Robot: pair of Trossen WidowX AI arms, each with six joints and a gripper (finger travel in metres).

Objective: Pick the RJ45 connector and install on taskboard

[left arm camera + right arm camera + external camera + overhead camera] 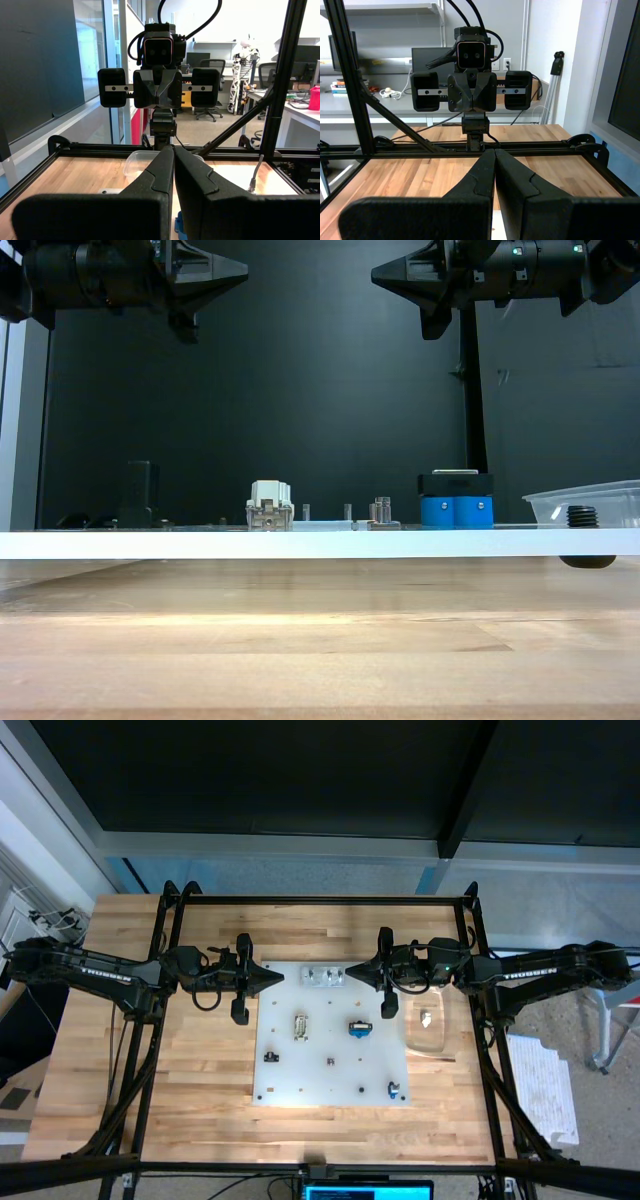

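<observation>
Left gripper [277, 978] — black wedge-shaped fingers pressed together, nothing between them — hangs high over the flat white board [300, 1080] at 11 o'clock. At the board's 5 o'clock corner, the small blue jack [397, 1096] carries a grey piece on top, apparently the connector [395, 1088]. Its thin grey cable [255, 174] rises at a slant. Right gripper [350, 972], also closed and empty, hangs near 12 o'clock. The clear tray [440, 1050] at 3 o'clock holds the white block [427, 1018].
</observation>
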